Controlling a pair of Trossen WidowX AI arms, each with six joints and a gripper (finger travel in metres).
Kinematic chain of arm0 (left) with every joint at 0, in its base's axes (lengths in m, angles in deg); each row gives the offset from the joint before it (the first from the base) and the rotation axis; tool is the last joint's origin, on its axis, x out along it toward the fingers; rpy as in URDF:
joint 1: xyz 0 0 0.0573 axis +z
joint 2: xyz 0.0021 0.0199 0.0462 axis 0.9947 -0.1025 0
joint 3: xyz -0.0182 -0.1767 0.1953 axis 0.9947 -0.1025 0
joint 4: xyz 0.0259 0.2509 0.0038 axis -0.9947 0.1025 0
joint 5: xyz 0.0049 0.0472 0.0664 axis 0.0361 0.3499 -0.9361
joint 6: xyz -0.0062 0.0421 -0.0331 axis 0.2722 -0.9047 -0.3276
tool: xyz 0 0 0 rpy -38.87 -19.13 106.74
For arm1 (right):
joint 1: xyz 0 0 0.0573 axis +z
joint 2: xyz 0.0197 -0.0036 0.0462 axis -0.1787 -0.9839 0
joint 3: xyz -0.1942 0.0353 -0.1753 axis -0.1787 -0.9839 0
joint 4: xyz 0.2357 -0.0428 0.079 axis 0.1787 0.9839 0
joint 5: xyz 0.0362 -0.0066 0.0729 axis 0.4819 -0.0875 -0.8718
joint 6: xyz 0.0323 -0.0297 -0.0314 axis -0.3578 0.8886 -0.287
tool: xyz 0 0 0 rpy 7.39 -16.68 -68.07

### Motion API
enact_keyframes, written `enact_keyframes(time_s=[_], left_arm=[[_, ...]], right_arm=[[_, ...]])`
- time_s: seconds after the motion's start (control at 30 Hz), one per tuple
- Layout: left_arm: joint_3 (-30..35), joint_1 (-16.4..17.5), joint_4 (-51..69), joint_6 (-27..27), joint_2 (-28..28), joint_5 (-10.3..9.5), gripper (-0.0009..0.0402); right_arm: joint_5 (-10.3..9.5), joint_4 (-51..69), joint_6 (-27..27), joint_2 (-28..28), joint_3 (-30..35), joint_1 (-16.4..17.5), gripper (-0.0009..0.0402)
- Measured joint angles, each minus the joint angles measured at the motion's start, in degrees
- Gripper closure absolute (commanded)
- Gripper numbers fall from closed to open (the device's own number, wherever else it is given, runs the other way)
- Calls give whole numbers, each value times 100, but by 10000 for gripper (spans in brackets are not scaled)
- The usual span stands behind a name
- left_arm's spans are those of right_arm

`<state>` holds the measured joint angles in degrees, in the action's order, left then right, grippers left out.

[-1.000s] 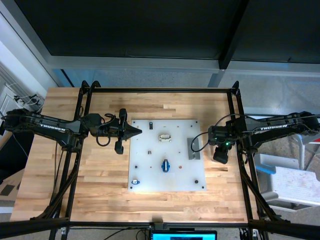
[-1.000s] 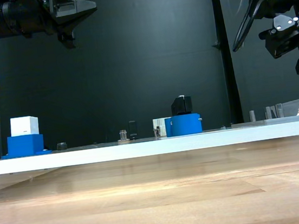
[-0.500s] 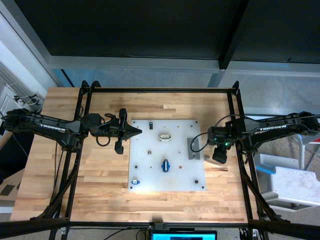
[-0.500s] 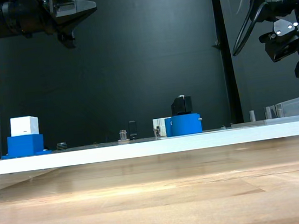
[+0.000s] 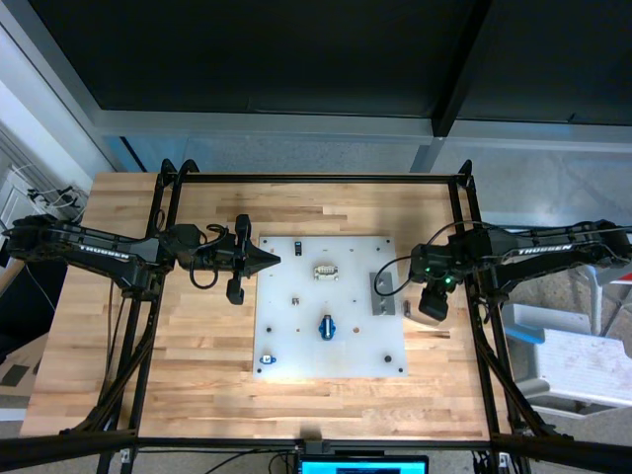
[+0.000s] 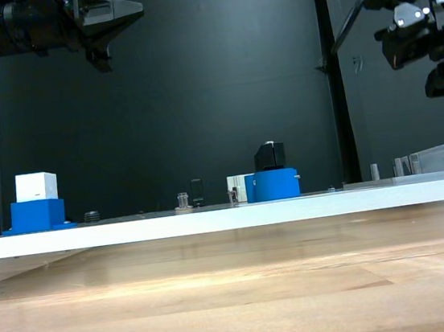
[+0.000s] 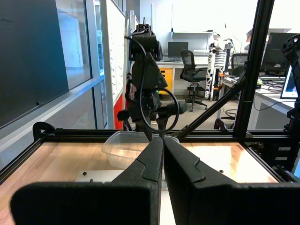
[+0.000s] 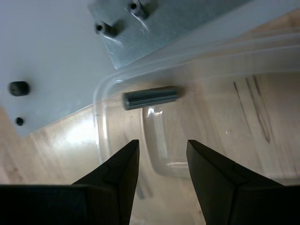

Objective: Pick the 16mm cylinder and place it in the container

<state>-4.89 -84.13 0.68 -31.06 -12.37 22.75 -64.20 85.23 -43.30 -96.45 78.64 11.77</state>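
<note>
Right wrist view. The right gripper hangs over the container with its jaws spread wide and nothing between them. The 16mm cylinder lies on its side on the container floor. It is just inside the rounded corner nearest the grey block and clear of both fingertips. Its long axis runs roughly parallel to the line joining the two fingertips, so it lies across the gap and beyond it. The placement therefore appears complete, and a straight retreat should meet no obstruction.

Left wrist view. The left gripper is parked at the far edge of the white board, well apart from the container, with its jaws pressed together and holding nothing.
</note>
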Motion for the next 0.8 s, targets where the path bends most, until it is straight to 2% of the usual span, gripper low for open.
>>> enact_keyframes(time_s=[0.33,0.5,0.6,0.8], left_arm=[[2,0,0,2,0,2,393],[0,0,0,2,0,2,393],[0,0,0,2,0,0,393],[0,0,0,0,0,0,393]], right_arm=[[9,560,107,0,518,2,271],[48,643,127,0,542,2,271],[151,643,127,0,542,2,271],[151,640,127,0,542,2,272]])
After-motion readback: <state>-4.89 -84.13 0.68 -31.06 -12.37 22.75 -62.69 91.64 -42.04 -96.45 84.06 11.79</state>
